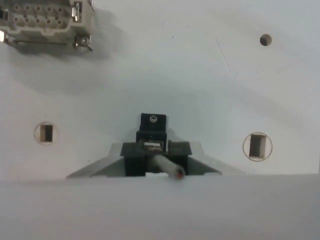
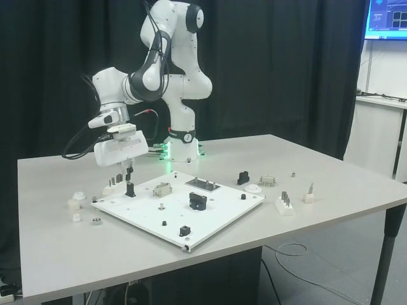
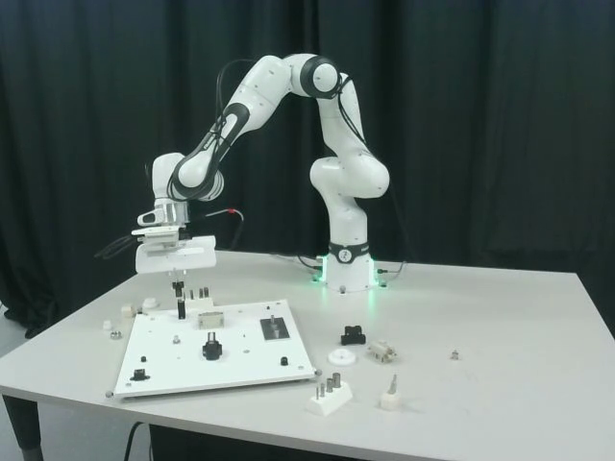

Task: Insert USB.

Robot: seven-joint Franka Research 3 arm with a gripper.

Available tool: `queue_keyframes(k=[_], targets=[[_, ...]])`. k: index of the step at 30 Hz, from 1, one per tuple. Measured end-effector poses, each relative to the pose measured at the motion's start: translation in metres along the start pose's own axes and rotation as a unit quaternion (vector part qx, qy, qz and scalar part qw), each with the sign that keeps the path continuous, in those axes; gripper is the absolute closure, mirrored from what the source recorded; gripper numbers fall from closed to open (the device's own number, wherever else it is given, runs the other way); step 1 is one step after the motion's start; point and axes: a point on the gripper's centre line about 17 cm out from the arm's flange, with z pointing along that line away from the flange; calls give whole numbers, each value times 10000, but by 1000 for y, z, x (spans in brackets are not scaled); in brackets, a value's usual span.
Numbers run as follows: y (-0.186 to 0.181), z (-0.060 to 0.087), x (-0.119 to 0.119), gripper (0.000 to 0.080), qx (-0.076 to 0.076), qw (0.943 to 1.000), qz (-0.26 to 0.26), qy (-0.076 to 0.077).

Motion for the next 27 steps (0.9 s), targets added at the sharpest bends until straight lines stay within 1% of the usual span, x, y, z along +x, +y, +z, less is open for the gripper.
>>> queue_keyframes(k=[7,27], targets=[[0,0,2,709,-13,10000,71,52],[0,0,2,709,-10,10000,78,58]])
